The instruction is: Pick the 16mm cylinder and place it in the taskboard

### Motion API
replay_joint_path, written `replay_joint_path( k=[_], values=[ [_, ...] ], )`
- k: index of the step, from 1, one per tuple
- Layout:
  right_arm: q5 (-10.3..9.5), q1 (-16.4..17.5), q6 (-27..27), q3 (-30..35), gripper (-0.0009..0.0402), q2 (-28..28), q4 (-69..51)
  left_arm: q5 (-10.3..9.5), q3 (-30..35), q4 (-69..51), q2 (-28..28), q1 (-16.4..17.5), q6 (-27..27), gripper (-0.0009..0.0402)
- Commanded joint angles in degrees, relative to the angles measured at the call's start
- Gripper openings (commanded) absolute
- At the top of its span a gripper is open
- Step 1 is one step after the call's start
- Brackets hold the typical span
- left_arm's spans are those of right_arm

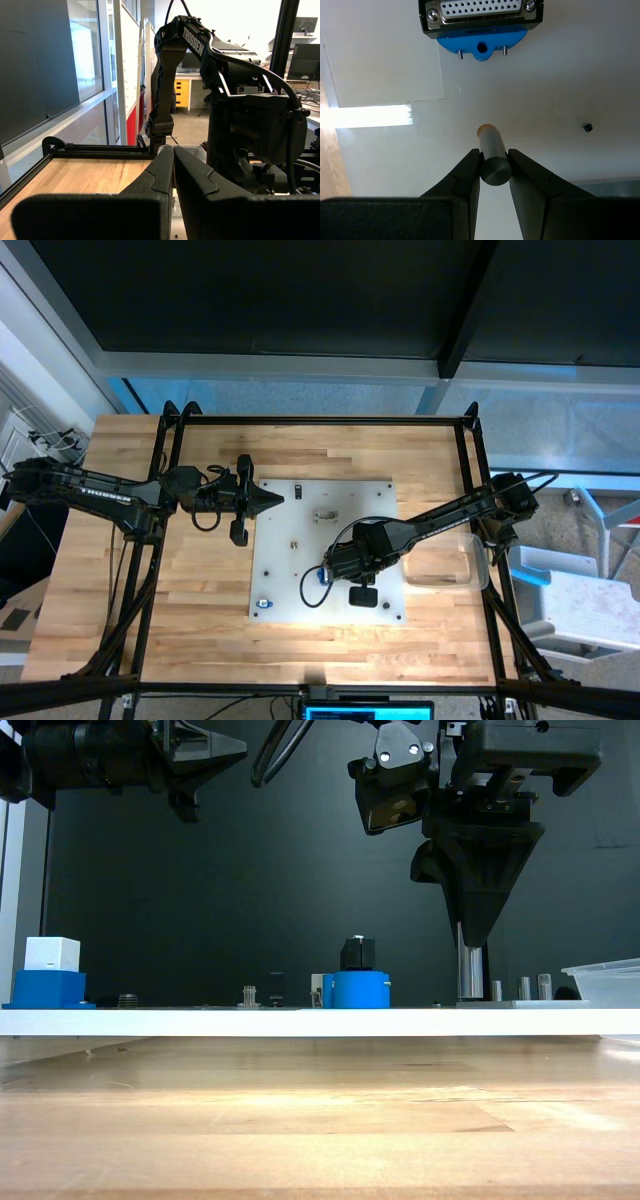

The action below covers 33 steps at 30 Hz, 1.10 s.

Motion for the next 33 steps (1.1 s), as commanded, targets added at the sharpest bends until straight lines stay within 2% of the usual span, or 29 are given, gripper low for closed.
replay_joint_path(
  k=[1, 33],
  values=[
    [0.02, 0.02, 0.02, -0.13, 0.0009, 0.02, 0.15, 0.02, 0.02, 0.00, 0.02, 0.00, 0.02, 0.0000],
    [0.02, 0.02, 0.04, -1.14, 0.0009, 0.02, 1.64, 0.02, 0.02, 0.00, 0.02, 0.00, 0.00, 0.0000]
  ],
)
